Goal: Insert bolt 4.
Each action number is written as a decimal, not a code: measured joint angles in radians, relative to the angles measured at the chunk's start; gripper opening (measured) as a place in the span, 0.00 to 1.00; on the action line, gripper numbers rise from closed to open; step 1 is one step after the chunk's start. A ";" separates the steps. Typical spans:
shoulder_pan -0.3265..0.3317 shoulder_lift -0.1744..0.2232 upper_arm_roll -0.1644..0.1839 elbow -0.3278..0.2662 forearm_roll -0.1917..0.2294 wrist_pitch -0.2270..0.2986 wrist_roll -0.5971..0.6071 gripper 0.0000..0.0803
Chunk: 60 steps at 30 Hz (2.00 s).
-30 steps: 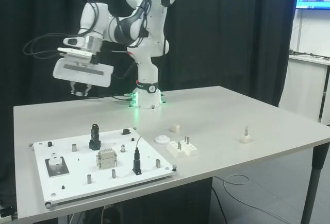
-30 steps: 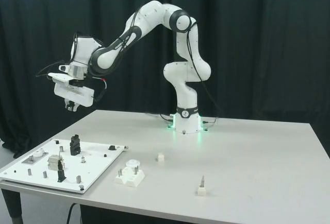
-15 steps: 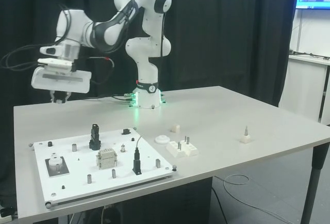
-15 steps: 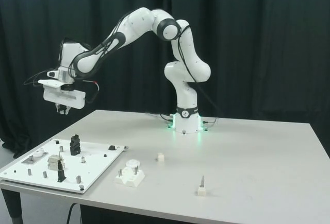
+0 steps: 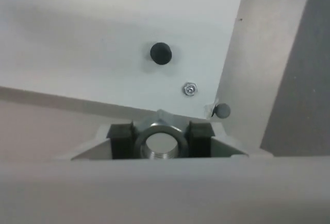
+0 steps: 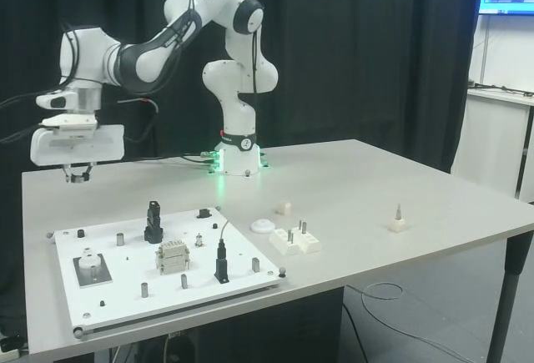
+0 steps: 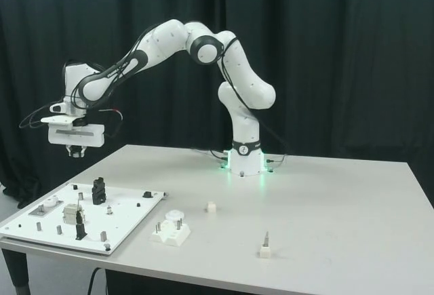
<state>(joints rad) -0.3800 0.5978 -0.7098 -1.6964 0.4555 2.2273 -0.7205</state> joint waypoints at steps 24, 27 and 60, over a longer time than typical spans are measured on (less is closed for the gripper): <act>-0.051 0.217 0.013 0.265 -0.001 -0.176 -0.299 0.28; -0.055 0.239 0.013 0.290 -0.001 -0.181 -0.340 0.28; -0.119 0.276 0.068 0.319 0.066 -0.187 -0.501 0.28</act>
<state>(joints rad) -0.4987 0.8736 -0.6423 -1.3773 0.5217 2.0407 -1.2219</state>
